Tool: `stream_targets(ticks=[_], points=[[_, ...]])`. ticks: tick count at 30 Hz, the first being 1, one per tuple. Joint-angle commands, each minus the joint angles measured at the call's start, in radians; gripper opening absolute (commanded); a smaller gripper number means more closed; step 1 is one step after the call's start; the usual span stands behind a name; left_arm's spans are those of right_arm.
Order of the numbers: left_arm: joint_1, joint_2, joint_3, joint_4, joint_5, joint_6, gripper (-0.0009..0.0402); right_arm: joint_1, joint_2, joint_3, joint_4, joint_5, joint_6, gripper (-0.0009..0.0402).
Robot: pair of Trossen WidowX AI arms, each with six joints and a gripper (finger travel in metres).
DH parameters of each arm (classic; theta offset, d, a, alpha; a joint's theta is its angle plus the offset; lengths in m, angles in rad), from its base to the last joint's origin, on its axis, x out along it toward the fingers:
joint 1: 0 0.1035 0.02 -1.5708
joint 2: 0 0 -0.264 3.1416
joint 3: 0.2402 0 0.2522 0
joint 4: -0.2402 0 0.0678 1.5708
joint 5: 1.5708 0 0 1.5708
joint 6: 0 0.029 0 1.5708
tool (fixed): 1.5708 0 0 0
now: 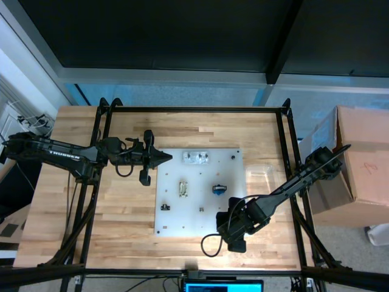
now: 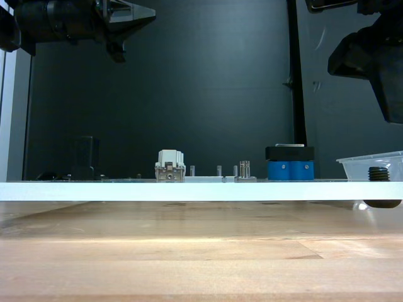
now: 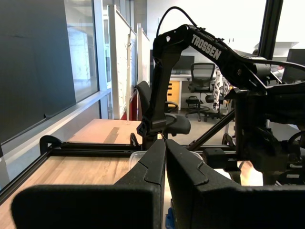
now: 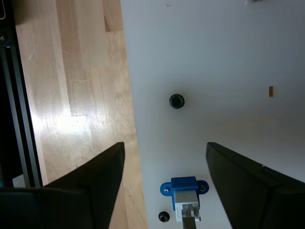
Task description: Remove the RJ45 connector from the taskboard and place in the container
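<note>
Two grippers, both empty: the left gripper [image 1: 169,158] hangs clenched above the taskboard's [image 1: 182,226] left edge, while the RJ45 connector [image 4: 187,210] sits plugged into its blue mount [image 4: 183,185]. Spread wide over the board's near right corner, the right gripper [image 4: 165,148] could pinch the mount if it closes off-centre, and the plug would not reach the container [image 1: 260,173] beside the board's right edge.

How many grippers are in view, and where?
2: left gripper, shut, hovers at the taskboard's far-left edge; right gripper, open, hangs over its near-right corner. RJ45 connector sits in its seat.
</note>
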Motion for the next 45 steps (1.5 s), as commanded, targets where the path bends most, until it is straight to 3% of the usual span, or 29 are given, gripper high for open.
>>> stream_targets(ticks=[1,26,45], points=[[0.0,0.0,0.0,0.001,0.0,0.0,0.0,0.0,-0.012,0.001,-0.003,0.0,-0.001,0.0267],[0.0,0.0,0.0,0.001,0.0,0.0,0.0,0.034,-0.205,0.001,-0.268,0.004,-0.002,0.0275],[0.0,0.0,0.0,0.0,0.0,0.0,0.0,0.074,-0.172,0.0,-0.274,0.031,-0.001,0.0275]])
